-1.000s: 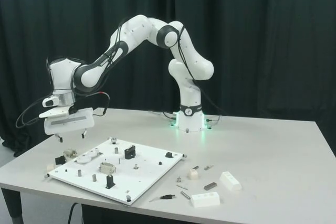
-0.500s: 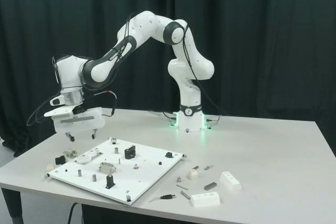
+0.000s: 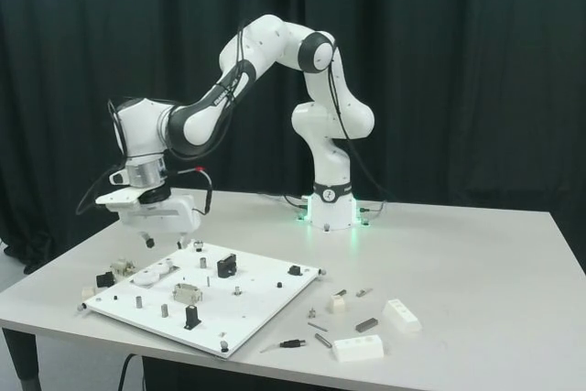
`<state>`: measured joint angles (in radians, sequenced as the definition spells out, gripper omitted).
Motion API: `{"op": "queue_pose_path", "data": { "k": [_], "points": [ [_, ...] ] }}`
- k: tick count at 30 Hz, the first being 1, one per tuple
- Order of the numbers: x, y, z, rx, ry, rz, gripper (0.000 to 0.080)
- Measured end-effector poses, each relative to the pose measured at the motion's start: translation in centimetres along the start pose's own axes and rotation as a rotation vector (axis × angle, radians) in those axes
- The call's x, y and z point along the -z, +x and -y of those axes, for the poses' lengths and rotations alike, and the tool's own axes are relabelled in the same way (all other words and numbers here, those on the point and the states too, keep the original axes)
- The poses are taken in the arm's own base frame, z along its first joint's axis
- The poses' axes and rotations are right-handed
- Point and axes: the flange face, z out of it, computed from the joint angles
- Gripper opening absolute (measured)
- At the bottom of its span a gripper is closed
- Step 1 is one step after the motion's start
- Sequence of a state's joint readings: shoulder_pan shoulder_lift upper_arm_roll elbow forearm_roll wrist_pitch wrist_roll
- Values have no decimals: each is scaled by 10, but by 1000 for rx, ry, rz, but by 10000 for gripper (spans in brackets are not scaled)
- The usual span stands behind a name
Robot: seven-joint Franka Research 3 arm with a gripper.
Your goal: Remove square peg 1.
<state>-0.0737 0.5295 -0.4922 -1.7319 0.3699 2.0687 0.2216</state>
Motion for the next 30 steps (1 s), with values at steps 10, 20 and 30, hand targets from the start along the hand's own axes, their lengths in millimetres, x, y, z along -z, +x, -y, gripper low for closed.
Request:
{"op": "queue_pose_path", "data": {
  "k": [10,20,30],
  "points": [
    [-12,-16,14,-36,-28,-16,800],
    [-25,-32,22,-41,-17,-25,800],
    [-40,-58,23,-94,18,-58,800]
  ]
}}
